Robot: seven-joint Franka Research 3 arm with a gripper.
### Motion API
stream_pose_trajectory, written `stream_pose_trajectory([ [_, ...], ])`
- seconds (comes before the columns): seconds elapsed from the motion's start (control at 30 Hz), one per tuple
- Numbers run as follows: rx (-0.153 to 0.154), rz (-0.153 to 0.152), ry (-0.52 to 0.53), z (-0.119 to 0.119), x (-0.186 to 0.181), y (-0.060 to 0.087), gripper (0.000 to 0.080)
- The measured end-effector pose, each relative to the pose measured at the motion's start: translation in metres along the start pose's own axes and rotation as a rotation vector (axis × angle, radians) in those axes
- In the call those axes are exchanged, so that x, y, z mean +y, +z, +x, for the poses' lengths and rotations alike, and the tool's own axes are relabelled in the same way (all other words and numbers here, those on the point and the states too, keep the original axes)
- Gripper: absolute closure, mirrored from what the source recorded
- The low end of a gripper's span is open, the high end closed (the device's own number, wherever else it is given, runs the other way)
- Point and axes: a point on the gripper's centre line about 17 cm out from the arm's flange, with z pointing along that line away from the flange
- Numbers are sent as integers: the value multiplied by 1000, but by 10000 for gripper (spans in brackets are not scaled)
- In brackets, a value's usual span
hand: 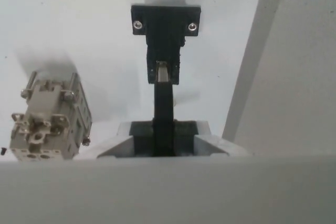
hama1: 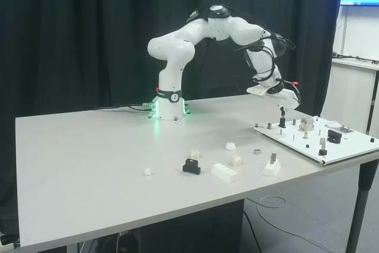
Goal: Insert USB.
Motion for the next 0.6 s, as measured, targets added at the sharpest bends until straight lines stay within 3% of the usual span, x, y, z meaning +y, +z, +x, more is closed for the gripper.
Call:
stream_pose_trajectory([
  [0.6, 6, -2, 0, 1, 1, 4, 731],
])
